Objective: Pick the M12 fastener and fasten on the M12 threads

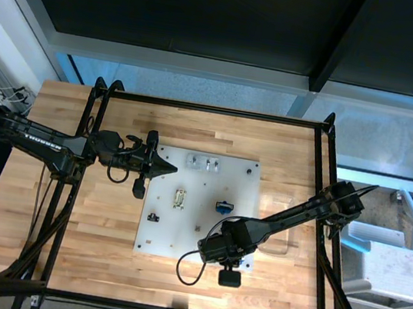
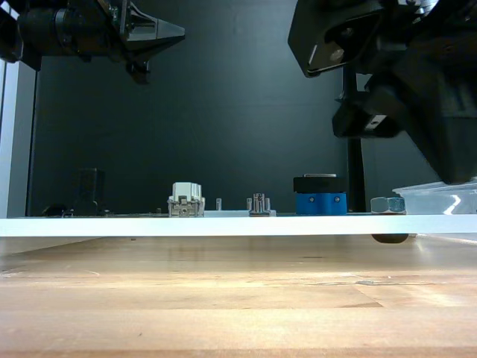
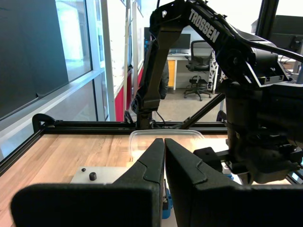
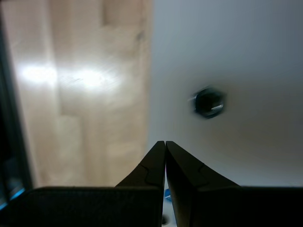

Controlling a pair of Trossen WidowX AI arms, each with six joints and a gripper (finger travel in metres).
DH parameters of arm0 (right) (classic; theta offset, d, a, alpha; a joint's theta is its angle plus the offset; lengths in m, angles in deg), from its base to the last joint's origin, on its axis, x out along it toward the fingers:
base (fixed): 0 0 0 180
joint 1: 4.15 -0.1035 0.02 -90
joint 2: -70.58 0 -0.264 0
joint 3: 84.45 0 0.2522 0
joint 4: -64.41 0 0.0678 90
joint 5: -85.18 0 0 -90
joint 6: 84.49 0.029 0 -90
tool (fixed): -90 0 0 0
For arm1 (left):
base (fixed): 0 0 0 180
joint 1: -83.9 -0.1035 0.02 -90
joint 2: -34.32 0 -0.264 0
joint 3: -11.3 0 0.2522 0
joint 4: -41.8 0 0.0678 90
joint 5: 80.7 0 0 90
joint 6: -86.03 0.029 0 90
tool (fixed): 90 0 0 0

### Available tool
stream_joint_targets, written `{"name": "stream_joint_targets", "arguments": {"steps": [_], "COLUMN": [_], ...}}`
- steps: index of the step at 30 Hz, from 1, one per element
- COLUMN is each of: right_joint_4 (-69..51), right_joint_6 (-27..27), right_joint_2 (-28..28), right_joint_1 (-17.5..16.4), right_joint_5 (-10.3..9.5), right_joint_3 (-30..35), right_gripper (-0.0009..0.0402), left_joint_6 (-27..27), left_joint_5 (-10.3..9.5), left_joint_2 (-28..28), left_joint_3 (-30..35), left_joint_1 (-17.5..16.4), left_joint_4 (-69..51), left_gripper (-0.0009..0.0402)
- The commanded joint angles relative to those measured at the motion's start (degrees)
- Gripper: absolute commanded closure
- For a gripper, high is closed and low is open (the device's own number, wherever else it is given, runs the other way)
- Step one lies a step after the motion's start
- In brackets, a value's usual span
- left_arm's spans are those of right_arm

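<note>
Board (image 1: 171,235): right claw (image 4: 165,143) near nut (image 4: 209,102); left claw (image 1: 173,169) aloft.

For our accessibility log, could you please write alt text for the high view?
Seen from above, the right gripper hangs over the near right corner of the white board, while the left gripper hovers above its far left corner.

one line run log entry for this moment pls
left gripper: shut, high over board far left | right gripper: shut, empty, above near right edge | nut: on board, not gripped; on stud cannot tell
</note>
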Motion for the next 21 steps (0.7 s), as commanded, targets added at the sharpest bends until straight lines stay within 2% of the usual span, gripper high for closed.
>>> {"name": "stream_joint_targets", "arguments": {"steps": [1, 3, 5, 21], "right_joint_4": [-0.42, -0.35, 0.02, 3.63], "right_joint_6": [0.46, 0.55, 0.52, 0.48], "right_joint_2": [0.33, 0.33, 0.17, 0.07], "right_joint_1": [0.11, 0.11, 0.09, -0.13], "right_joint_5": [6.16, 9.4, 11.19, 11.19], "right_joint_3": [0.0, 0.0, 0.0, -2.4], "right_gripper": [0.0393, 0.0393, 0.0393, 0.0393], "left_joint_6": [0.0, 0.0, 0.0, 0.0], "left_joint_5": [0.0, 0.0, 0.0, 0.0], "left_joint_2": [0.0, 0.0, 0.0, 0.0], "left_joint_3": [0.02, 0.02, 0.02, 0.02], "left_joint_1": [0.0, 0.0, 0.0, 0.0], "left_joint_4": [0.0, 0.0, 0.0, 0.0], "left_gripper": [0.0393, 0.0393, 0.0393, 0.0393]}}
